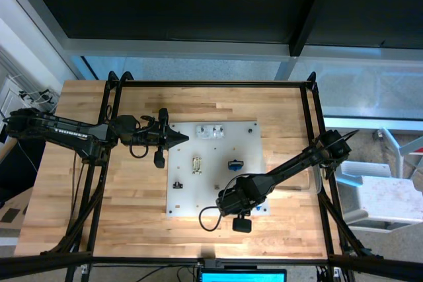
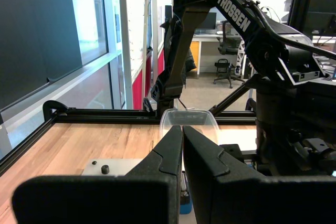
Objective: Unfasten the M12 fastener and place in the container
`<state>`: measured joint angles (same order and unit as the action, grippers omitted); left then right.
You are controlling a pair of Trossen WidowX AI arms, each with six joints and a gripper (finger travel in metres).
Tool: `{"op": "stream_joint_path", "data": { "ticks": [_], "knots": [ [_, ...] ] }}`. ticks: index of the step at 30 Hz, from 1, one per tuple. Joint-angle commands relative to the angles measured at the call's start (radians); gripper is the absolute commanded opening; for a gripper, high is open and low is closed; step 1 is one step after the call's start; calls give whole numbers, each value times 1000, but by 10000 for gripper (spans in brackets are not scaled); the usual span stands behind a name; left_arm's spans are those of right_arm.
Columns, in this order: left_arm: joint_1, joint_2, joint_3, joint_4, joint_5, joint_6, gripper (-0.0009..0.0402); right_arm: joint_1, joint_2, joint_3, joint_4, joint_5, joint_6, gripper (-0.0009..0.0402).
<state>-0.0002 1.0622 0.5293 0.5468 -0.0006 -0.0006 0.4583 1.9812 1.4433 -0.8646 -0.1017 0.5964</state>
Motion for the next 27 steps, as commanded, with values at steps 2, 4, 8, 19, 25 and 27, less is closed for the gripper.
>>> {"op": "stream_joint_path", "data": {
  "ticks": [2,4,8,19,25,27],
  "knots": [
    [0,0,0,0,0,0,0,0,-5,0,-16,4,7,0],
    [0,0,0,0,0,0,0,0,-6,0,-16,4,10,0],
    [0,0,0,0,0,0,0,0,-6,0,-16,4,9,0],
    [0,0,0,0,0,0,0,1,-29,29,-164,373,43,0],
    [0,0,0,1,0,0,0,0,-39,59,-230,413,44,0],
    [0,0,0,3,0,0,0,1,-40,59,-230,389,43,0]
  ]
}}
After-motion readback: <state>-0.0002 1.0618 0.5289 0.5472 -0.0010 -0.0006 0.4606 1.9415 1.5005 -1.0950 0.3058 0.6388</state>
